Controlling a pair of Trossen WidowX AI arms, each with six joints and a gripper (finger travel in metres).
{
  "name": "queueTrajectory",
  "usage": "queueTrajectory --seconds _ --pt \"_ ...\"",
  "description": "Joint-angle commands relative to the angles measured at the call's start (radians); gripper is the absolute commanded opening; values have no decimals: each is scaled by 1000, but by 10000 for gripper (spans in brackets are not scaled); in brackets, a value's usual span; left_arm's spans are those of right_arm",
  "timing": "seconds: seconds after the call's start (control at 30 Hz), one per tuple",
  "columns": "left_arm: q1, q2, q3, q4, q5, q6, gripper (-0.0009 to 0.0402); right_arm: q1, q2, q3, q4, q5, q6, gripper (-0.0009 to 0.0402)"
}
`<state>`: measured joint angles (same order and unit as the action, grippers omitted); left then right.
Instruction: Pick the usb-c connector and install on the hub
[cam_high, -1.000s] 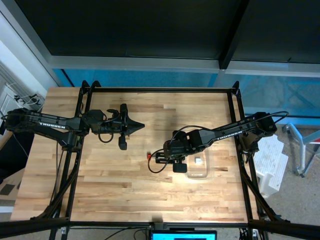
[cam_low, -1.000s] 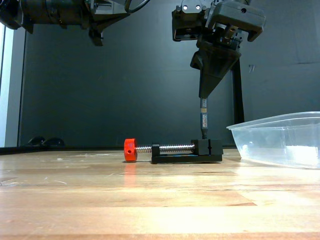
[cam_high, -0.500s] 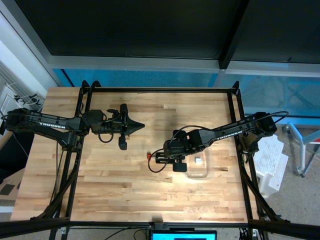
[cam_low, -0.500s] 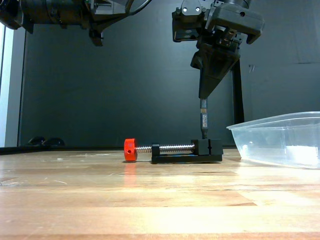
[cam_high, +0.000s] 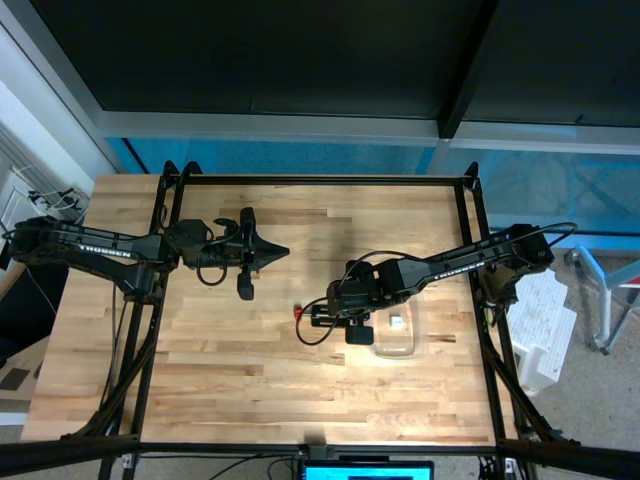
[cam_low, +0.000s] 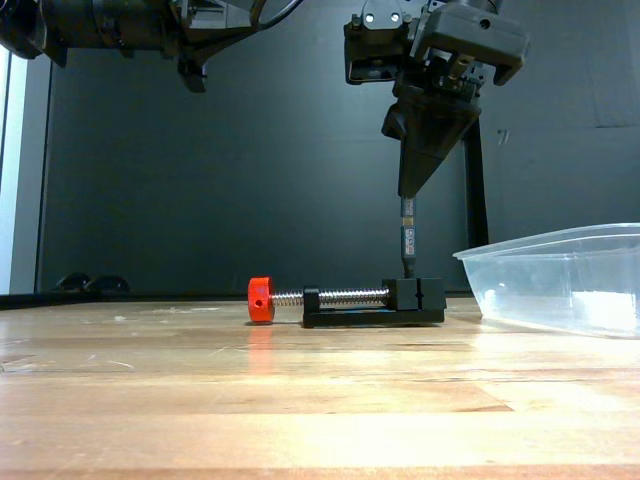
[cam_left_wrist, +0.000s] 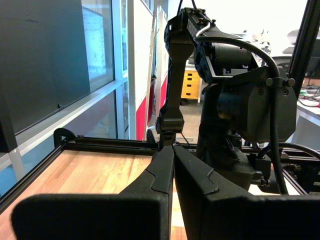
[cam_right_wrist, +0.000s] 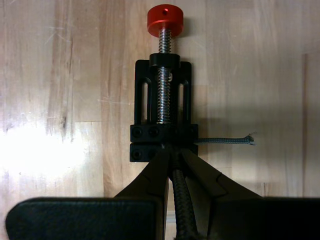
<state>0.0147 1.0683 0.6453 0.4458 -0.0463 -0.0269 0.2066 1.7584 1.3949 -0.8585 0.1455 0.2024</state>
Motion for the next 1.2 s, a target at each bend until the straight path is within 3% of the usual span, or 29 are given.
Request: queueTrajectory --seconds 0.03,0.7,1.2 --pt "0 0 0 0 0 0 0 0 0 0 2 0 -2 0" --pt "0 0 0 0 0 0 0 0 0 -15 13 0 -2 0" --pt "0 0 0 0 0 0 0 -5 0 -111 118 -16 -2 0"
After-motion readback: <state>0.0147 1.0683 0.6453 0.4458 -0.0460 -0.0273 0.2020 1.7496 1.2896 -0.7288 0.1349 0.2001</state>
